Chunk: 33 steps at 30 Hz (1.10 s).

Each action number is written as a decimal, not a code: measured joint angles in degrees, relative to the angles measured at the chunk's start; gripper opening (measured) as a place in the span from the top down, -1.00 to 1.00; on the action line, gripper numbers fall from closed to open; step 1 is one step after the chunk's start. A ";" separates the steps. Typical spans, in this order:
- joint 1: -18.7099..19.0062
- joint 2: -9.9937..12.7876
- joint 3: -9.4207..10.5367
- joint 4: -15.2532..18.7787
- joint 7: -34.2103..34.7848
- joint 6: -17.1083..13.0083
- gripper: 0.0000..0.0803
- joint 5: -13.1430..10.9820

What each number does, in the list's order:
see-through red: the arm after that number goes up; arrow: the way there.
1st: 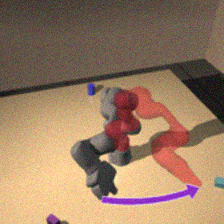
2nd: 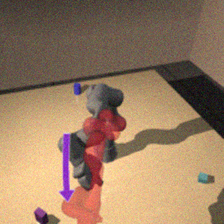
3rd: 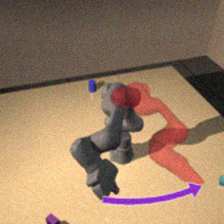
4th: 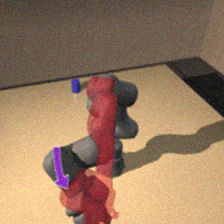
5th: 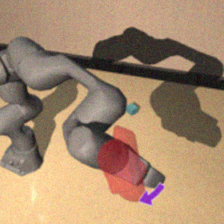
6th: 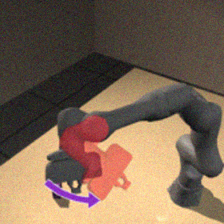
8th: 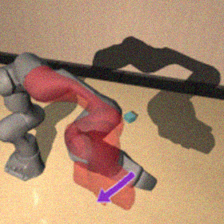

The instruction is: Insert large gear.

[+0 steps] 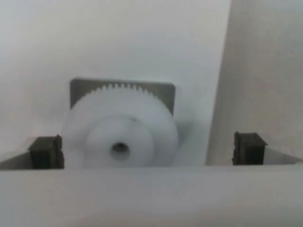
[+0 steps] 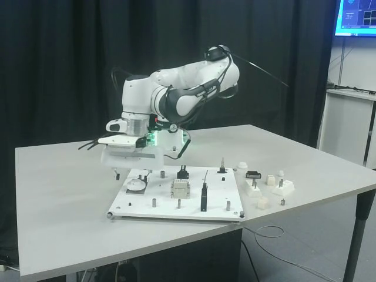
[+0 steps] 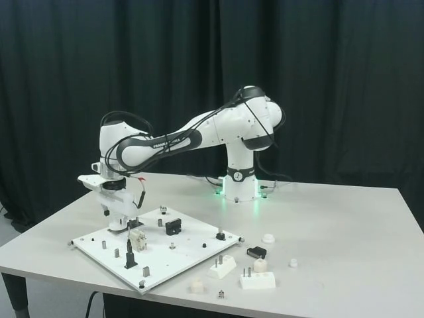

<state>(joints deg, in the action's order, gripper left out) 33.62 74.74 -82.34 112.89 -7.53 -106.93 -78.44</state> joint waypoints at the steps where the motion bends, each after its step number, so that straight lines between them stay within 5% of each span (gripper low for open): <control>1: 0.07 0.00 -0.31 0.00 0.00 0.32 -0.98 0.36; 12: 0.14 0.00 -2.23 0.23 0.00 1.16 -0.99 2.22; 33: -1.28 0.04 -0.65 0.54 3.48 -1.05 -0.99 0.35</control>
<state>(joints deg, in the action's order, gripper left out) 32.34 74.78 -82.99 113.43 -4.05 -107.97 -78.09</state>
